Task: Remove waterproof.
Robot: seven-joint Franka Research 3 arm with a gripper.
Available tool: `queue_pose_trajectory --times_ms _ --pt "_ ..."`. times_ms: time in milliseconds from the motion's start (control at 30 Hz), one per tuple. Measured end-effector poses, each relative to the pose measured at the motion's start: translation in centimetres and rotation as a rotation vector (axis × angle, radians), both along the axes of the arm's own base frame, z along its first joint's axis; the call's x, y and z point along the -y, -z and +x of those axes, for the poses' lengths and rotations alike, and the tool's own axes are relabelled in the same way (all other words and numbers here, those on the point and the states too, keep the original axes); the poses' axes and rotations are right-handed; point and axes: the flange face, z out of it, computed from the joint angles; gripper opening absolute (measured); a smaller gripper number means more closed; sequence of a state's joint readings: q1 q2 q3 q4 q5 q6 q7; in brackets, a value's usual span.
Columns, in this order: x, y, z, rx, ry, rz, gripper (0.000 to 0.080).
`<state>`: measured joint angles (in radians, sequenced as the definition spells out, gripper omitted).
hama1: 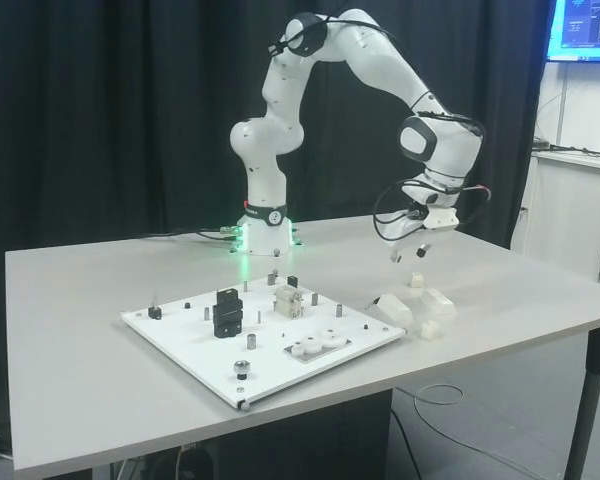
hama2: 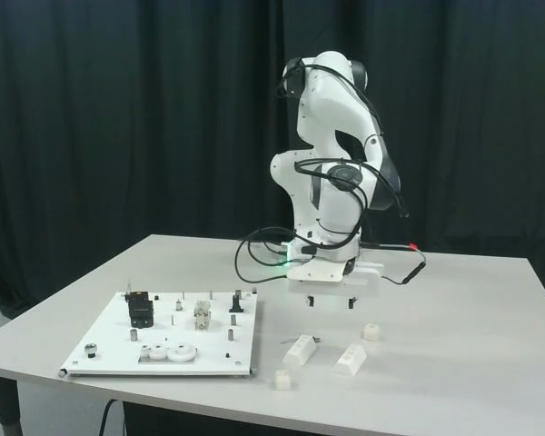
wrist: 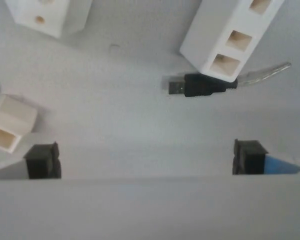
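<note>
The grey tabletop (hama1: 80, 300) carried everything, with the white jointed robot arm (hama1: 280, 120) bolted near its back edge and bent over to one side. A flat white square assembly board (hama1: 180, 340) lay towards the front, studded with small black and grey fittings; which of the parts was the waterproof piece could not be told from these views. Beside the board, under the arm's wrist, lay two long white blocks with square sockets (hama2: 300, 350), (hama2: 350, 359), and two small white cubes (hama2: 371, 332), (hama2: 282, 380) sat near them, all apart from one another. In the wrist view a short black cable plug with a metal tip (wrist: 195, 86) lay on the tabletop, partly tucked under the end of one long block (wrist: 230, 35). The pincer (hama2: 331, 301) hung above these blocks, clear of them, its two black fingertips (wrist: 42, 161) spread wide and holding nothing.
</note>
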<state>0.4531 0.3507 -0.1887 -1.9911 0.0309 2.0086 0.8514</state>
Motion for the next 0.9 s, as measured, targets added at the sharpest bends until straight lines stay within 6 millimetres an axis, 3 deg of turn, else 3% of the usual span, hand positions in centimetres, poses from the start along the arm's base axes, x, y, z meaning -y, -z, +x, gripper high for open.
queue_pose_trajectory --times_ms 33,67,900 --pt "-0.1 0.0 0.1 -0.001 0.000 0.000 0.0665" --pt "-0.1 -0.1 0.1 -0.002 -0.001 -0.001 0.0772" --pt "-0.8 -1.6 1.3 0.006 0.012 -0.002 0.0800"
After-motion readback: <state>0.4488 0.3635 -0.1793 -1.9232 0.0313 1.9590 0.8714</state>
